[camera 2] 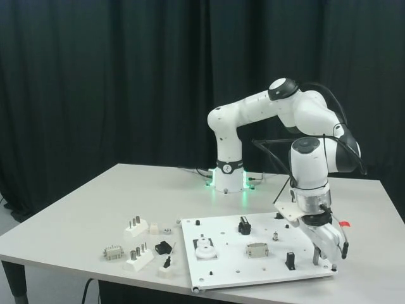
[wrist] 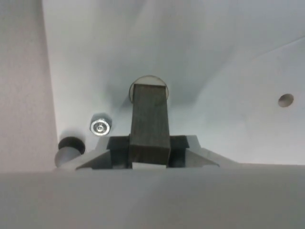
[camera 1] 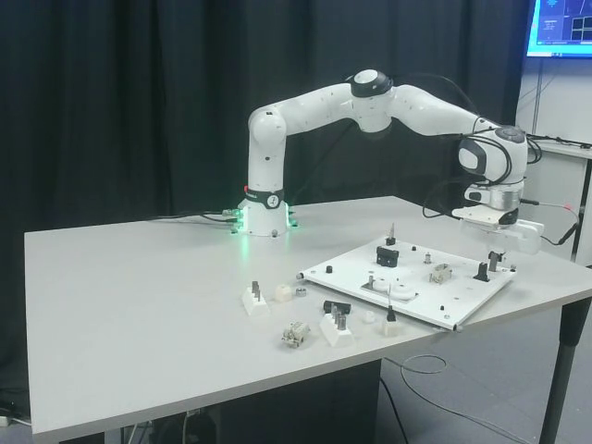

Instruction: Insert square peg 4.

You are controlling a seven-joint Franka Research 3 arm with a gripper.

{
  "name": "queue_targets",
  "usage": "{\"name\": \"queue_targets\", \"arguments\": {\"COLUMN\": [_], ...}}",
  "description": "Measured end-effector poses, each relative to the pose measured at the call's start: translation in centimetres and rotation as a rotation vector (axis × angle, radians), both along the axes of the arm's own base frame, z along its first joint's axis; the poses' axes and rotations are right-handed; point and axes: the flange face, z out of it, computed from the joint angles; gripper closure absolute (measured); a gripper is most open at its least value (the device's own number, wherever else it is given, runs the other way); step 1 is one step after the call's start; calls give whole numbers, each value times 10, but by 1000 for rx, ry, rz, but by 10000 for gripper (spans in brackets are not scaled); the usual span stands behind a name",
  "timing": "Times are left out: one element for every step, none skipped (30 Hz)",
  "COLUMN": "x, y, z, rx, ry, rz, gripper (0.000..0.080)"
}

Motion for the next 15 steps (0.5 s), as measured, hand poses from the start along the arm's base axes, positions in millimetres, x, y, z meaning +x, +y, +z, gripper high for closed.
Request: {"name": "queue_targets", "arguments": {"x": [0, 0, 0, 0, 0, 0, 0, 0, 0, 0, 0, 0, 0, 0, 0], "y": [0, 0, 0, 0, 0, 0, 0, 0, 0, 0, 0, 0, 0, 0, 0], "z": [0, 0, 0, 0, -1, -1, -1, -1, -1, -1, -1, -1, -1, -1, -1], "rx": [-1, -1, -1, -1, -1, -1, -1, -1, -1, -1, 0, 0, 0, -1, -2], "ry": [0, 0, 0, 0, 0, 0, 0, -1, -1, -2, -2, -3, -3, -3, -4], "rz": [0, 0, 1, 1, 2, 3, 4, 6, 8, 12, 15, 18, 20, 22, 22], "gripper": [651, 651, 651, 651, 652, 652, 652, 652, 652, 652, 653, 653, 653, 653, 653]}}
